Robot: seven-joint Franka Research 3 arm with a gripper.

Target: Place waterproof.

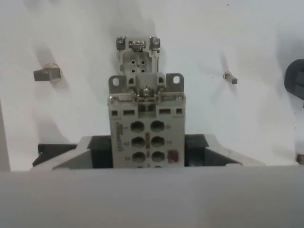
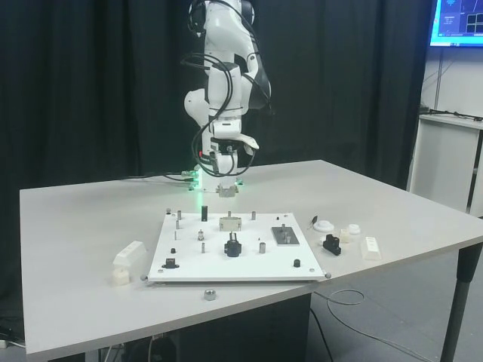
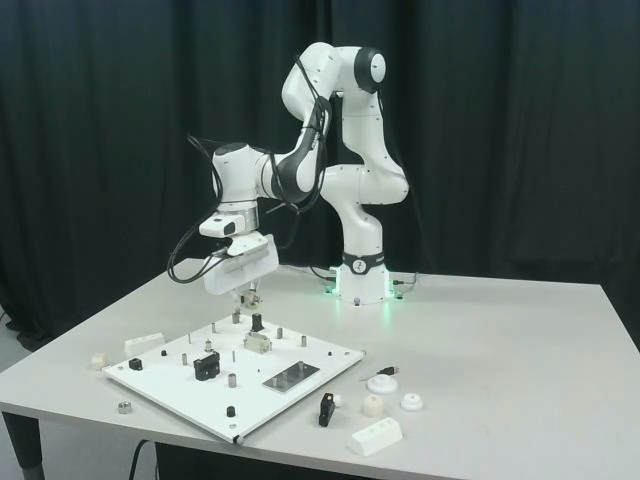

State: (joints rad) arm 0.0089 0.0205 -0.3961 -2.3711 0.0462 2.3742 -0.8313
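My gripper (image 1: pixel 147 156) is shut on the waterproof connector (image 1: pixel 146 135), a grey-white block with two rows of round holes and a metal clamp on top. Black fingers (image 1: pixel 100 152) press on it from both sides. Under it, apart from it, the matching socket (image 1: pixel 138 59) with several pin holes is screwed to the white board (image 1: pixel 247 38). In the first room view the gripper (image 2: pixel 226 179) hangs with the connector (image 2: pixel 226 190) above the board's far edge, a little beyond the socket (image 2: pixel 230 223). The second room view shows the gripper (image 3: pixel 245 290) above the socket (image 3: pixel 257 343).
The board (image 2: pixel 226 265) carries short pegs (image 1: pixel 47 73), a metal plate (image 2: pixel 284 235) and black parts (image 2: pixel 232 247). White blocks (image 2: pixel 130 256) lie to its left, a nut (image 2: pixel 210 294) in front. White round parts (image 2: pixel 324 225), a black piece (image 2: pixel 330 243) and a white block (image 2: pixel 371 246) lie to its right.
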